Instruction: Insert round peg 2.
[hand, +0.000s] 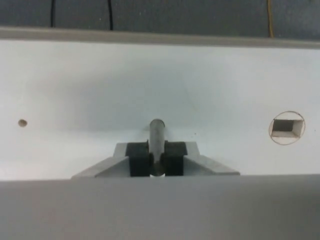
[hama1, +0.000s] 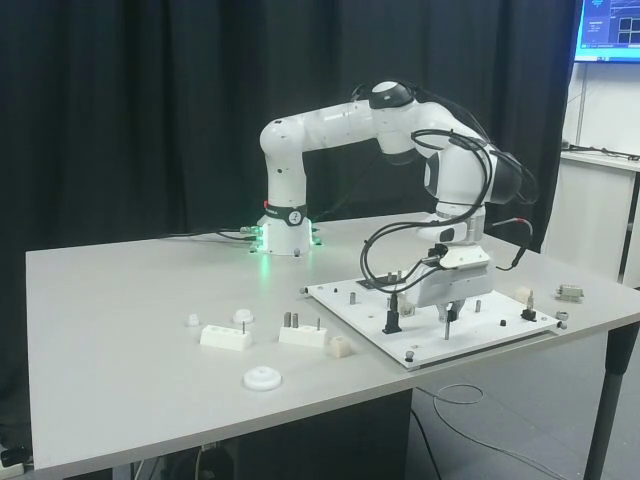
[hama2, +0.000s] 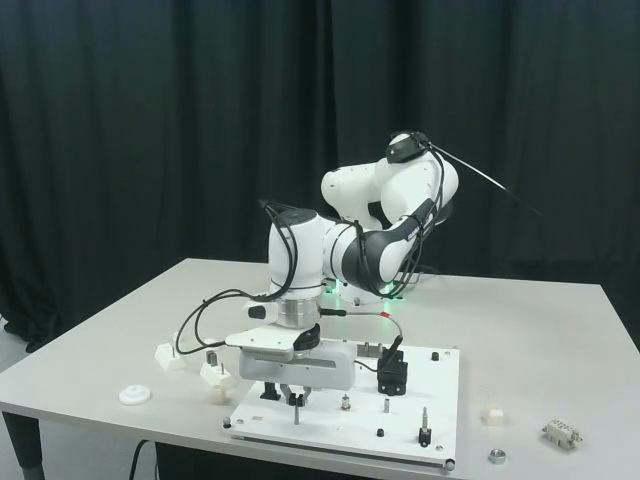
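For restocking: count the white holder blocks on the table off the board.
2. One holder block beside the white board; the other holder block farther out. Others may be hidden.

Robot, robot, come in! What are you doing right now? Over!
Tool shut on round peg. Peg upright over white board, tip close above it. Nothing in the way.

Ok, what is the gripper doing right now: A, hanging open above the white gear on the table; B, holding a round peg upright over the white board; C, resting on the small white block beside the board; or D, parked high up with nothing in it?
B: the gripper is shut on a grey round peg, which points down over the white board.
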